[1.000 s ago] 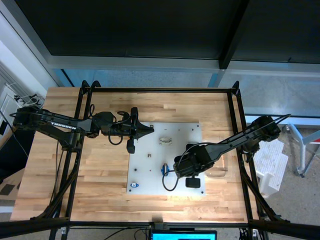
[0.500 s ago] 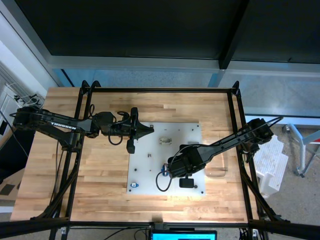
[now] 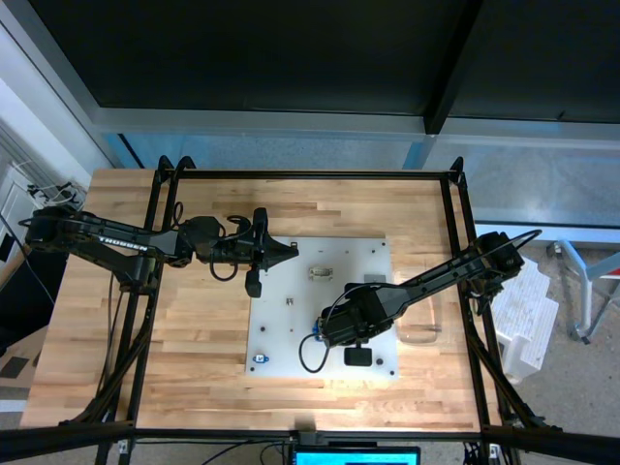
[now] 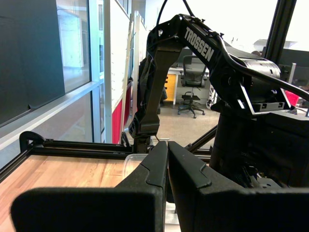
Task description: Pick the 16mm cylinder and install on the taskboard
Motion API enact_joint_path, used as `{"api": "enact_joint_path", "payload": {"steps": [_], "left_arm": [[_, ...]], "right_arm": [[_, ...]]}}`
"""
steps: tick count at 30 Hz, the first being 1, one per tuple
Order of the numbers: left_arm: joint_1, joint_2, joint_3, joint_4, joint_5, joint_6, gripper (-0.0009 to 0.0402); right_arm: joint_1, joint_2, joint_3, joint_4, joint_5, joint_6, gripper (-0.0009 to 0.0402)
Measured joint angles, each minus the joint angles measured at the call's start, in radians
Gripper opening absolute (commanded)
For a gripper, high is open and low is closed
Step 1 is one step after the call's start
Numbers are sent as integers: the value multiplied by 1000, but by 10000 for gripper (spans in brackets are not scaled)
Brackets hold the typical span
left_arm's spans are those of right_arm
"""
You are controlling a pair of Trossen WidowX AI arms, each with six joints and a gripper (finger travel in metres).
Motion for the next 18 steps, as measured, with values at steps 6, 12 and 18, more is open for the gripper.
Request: {"api": "enact_joint_path", "payload": {"steps": [6, 12, 18], "left_arm": [[0, 0, 0, 0, 0, 0, 0], [0, 0, 0, 0, 0, 0, 0], [0, 0, 0, 0, 0, 0, 0]], "right_arm": [[2, 2, -1, 3, 0, 0, 11], [3, 2, -12, 13, 0, 1, 11], [5, 2, -21, 25, 0, 1, 11]]}}
